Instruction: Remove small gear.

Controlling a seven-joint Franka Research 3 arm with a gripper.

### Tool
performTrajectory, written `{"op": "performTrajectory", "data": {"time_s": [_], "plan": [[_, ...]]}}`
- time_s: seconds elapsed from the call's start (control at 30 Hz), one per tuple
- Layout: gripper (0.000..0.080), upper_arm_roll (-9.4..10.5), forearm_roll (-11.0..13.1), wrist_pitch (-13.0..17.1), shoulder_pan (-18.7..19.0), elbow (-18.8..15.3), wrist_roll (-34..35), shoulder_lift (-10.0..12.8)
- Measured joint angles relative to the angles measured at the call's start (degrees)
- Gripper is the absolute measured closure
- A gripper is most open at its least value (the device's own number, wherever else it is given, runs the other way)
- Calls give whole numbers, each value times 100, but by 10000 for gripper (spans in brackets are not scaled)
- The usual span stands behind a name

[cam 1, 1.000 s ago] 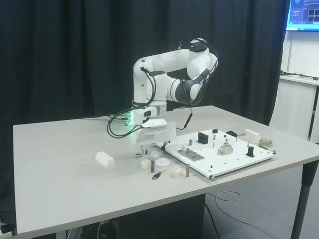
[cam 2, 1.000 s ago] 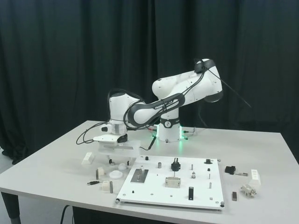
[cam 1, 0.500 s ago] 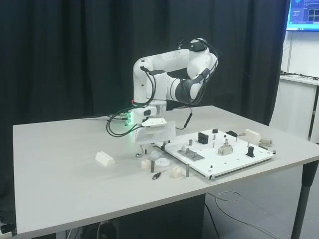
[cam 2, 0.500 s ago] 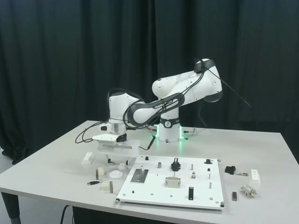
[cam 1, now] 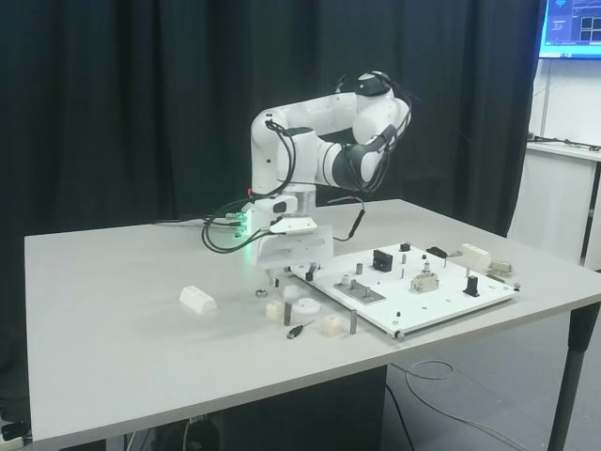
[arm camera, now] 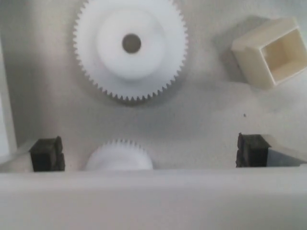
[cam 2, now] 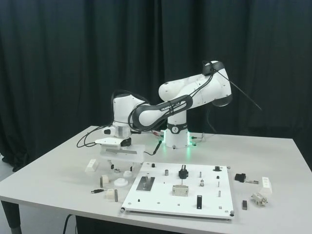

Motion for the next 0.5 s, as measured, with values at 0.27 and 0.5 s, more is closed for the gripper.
{"op": "performTrajectory", "data": {"time_s": [0.27,0.5], "plan": [[3,-124,0,-243,41,101,41,-5],[3,-242,-9,-556,181,183,238,-11]]}}
